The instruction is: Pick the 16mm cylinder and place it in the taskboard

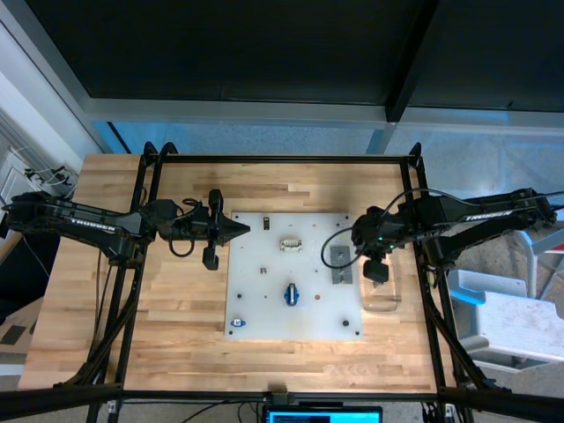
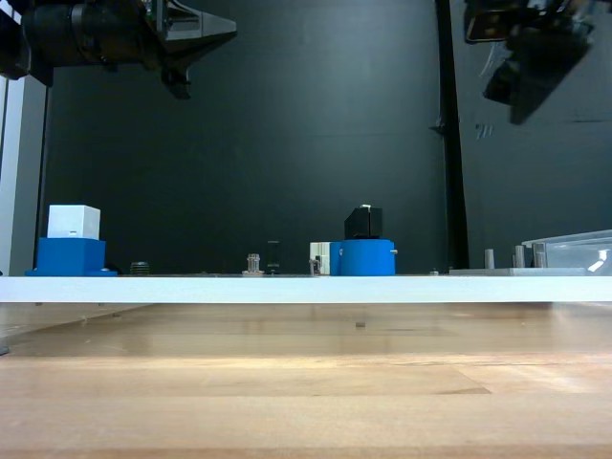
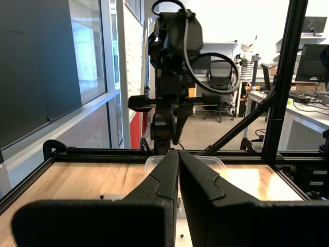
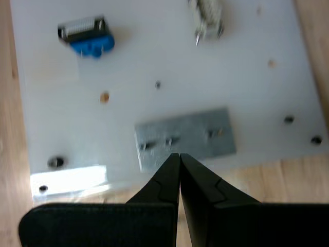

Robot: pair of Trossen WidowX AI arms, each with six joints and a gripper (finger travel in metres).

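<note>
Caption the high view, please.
Jaws shut, left gripper hangs at the left edge of the flat white square taskboard, right gripper by the clear plastic tray right of it.

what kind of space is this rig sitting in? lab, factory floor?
Likely an office-style robotics lab: office chairs and desks behind a framed wooden table; left claw hovers shut at the left edge of the taskboard; right claw shut by its right edge.

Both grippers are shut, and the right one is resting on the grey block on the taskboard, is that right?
Not quite. Both are shut, but the right gripper is not resting on the grey block; the low view shows it hanging high above the taskboard. The left gripper hangs high too, over the board's left edge.
</note>
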